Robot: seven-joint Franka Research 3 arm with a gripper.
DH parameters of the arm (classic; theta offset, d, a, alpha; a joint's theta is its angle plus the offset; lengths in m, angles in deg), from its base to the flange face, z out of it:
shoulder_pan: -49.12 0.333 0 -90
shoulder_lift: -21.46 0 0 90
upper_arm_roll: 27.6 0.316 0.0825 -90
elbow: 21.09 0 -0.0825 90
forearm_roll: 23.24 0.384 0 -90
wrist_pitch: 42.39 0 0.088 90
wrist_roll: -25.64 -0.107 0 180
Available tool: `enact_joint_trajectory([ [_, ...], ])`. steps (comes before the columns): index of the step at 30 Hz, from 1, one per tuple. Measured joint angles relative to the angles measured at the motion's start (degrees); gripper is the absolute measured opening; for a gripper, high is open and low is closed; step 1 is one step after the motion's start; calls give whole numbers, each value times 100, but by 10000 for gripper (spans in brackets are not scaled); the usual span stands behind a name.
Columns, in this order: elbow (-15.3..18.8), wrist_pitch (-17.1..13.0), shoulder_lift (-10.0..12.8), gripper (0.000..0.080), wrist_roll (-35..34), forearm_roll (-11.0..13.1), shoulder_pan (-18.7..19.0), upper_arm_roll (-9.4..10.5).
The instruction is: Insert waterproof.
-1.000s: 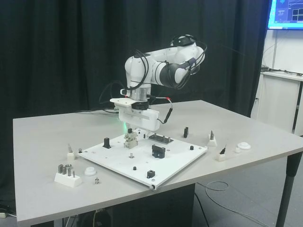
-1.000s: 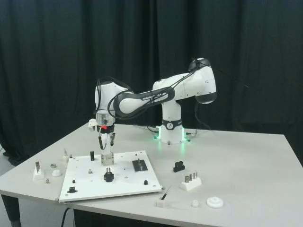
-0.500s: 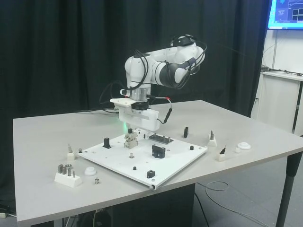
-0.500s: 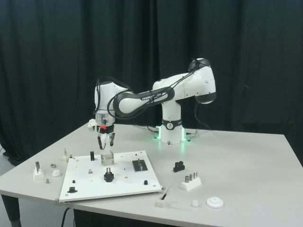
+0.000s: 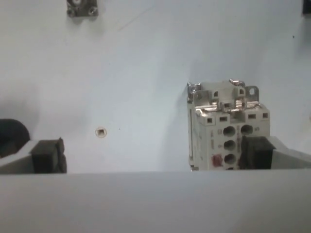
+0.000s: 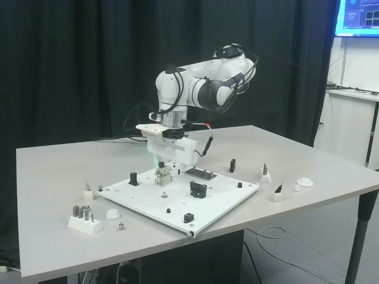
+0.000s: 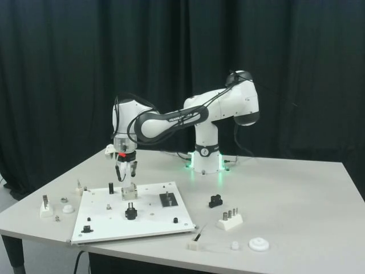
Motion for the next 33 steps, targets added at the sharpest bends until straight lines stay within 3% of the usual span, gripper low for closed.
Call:
enact_joint_trajectory([
  [33, 0, 60, 10, 800, -5, 74, -18, 63],
])
